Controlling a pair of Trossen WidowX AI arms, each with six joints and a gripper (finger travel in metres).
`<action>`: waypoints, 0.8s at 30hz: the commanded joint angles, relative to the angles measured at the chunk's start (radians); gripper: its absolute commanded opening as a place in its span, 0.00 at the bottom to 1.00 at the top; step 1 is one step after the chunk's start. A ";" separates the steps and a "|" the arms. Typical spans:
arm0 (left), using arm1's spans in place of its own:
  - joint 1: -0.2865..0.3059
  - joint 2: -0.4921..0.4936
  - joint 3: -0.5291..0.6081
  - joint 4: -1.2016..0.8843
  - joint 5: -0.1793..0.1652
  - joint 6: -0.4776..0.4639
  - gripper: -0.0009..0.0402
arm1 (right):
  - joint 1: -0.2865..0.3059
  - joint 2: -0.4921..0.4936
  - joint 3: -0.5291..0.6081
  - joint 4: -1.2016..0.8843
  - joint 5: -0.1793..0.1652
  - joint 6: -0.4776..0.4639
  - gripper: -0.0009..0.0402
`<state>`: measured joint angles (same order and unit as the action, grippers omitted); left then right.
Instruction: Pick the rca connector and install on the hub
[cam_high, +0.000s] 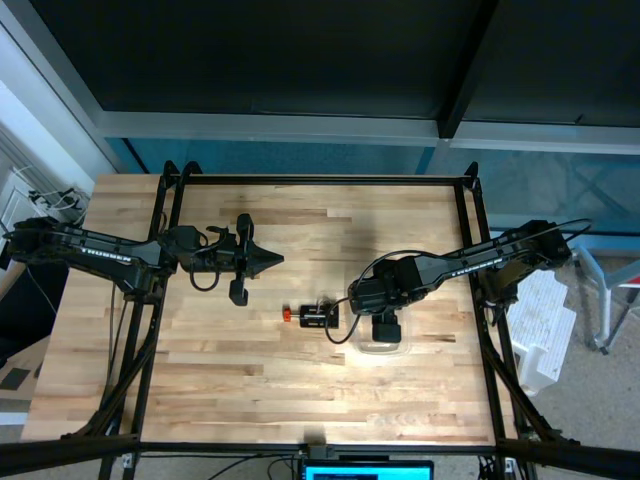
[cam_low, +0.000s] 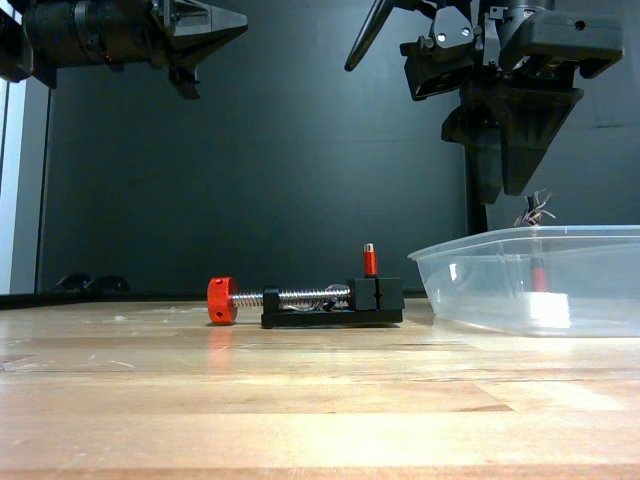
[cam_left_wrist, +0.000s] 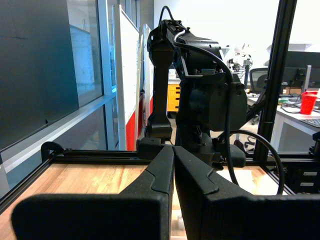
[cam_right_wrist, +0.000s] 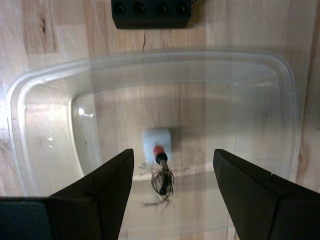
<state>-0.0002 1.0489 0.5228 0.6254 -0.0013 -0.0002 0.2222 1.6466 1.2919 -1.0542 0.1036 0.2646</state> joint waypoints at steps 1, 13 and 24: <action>0.000 0.000 0.000 0.000 0.000 0.000 0.02 | 0.001 -0.001 -0.006 0.012 0.000 0.004 0.56; 0.000 0.000 0.000 0.000 0.000 0.000 0.02 | 0.006 -0.001 -0.015 0.034 0.001 0.012 0.56; 0.000 0.000 0.000 0.000 0.000 0.000 0.02 | 0.010 -0.001 -0.041 0.063 0.001 0.017 0.56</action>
<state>-0.0002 1.0489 0.5228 0.6254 -0.0010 -0.0006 0.2314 1.6466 1.2579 -0.9970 0.1040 0.2825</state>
